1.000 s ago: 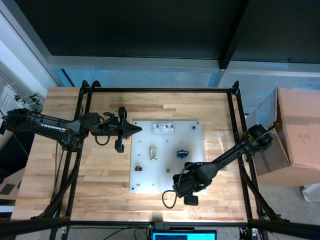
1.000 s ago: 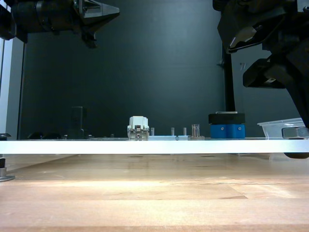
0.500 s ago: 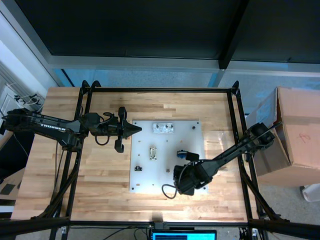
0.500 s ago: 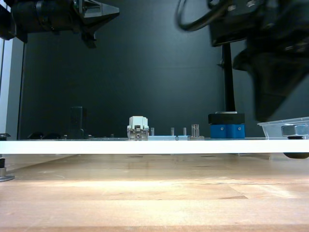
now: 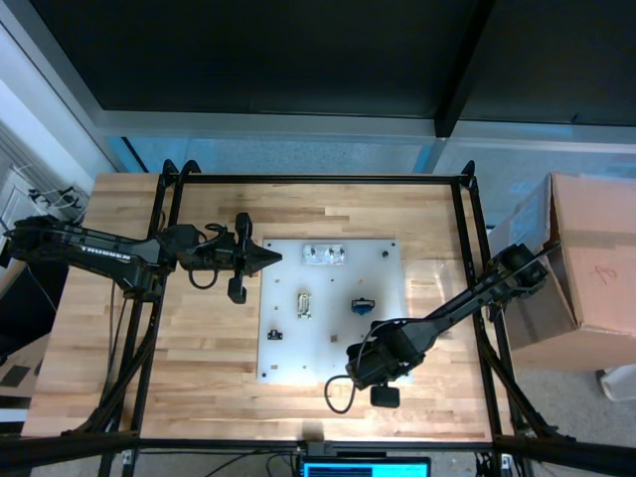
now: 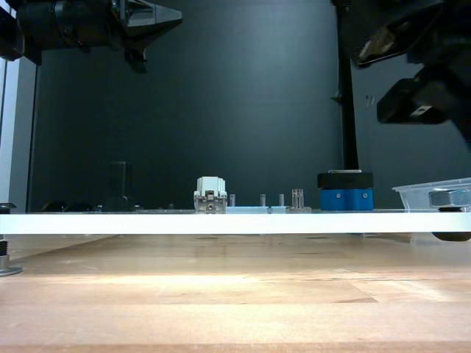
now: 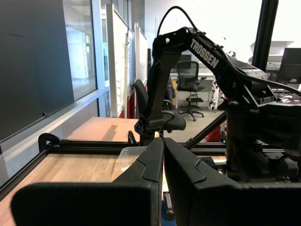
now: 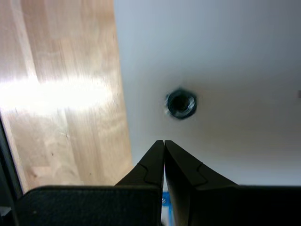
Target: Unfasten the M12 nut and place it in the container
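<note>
The right gripper [image 8: 164, 142] hangs over the near right edge of the white board [image 5: 298, 348], pointing down, its jaws pressed together with nothing between them; the silver nut [image 8: 181, 103] sits on the board just beyond the fingertips and apart from them, a dark core showing through its hole, so it is on its stud and not held; the wooden table [image 8: 61, 94] lies just beside it past the board's edge; in the low view the nut stands in front of the clear tray [image 6: 423, 190], level with it; the left gripper [image 5: 270, 256] is raised over the board's far left edge, well apart from the nut, its jaws also pressed together and empty.
</note>
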